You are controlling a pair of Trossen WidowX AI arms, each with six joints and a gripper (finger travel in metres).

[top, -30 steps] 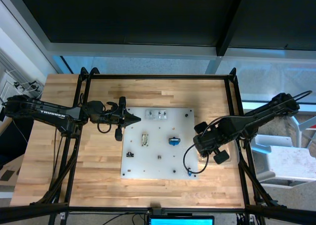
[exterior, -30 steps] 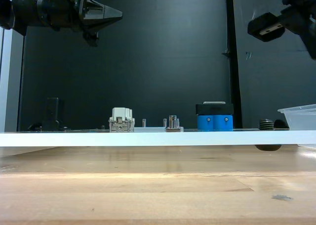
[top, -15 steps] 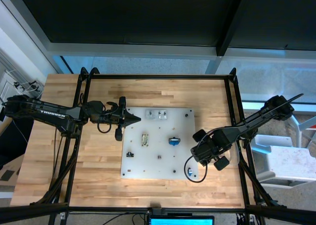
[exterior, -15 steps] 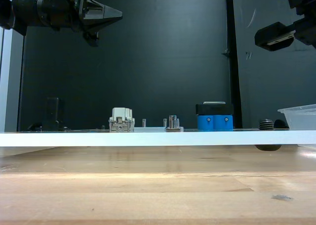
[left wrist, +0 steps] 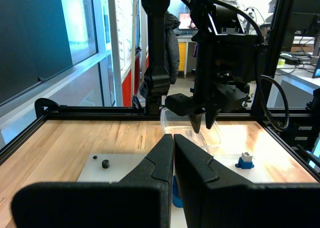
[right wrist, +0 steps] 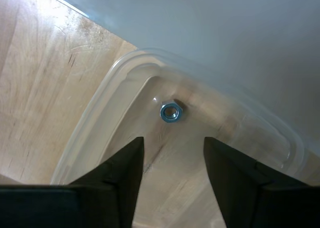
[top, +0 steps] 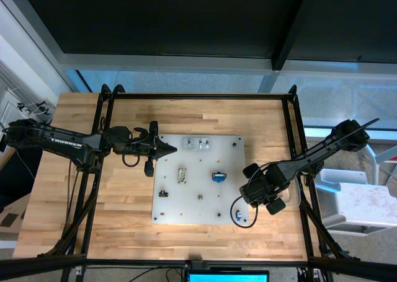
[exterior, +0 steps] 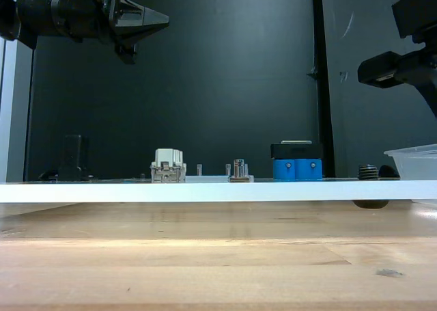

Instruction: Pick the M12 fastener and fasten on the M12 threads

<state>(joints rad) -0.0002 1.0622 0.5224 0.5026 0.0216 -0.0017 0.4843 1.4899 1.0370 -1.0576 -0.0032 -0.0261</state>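
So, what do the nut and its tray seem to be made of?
Nut: likely metal, silvery glint. Tray: clear plastic, the table shows through. Right gripper hangs open above it; left gripper, shut, is over the board, at its left edge.

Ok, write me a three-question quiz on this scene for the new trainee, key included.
1. Where does the silver nut lie?
2. True or false: the black stud shows bare ribs.
3. The right gripper hangs over the clear tray, and the left gripper hangs above the left edge of the white board. Whose jaws are open? A) left only B) right only C) both

Key: 1. In the clear tray, below the right gripper's open jaws. 2. True. 3. B.
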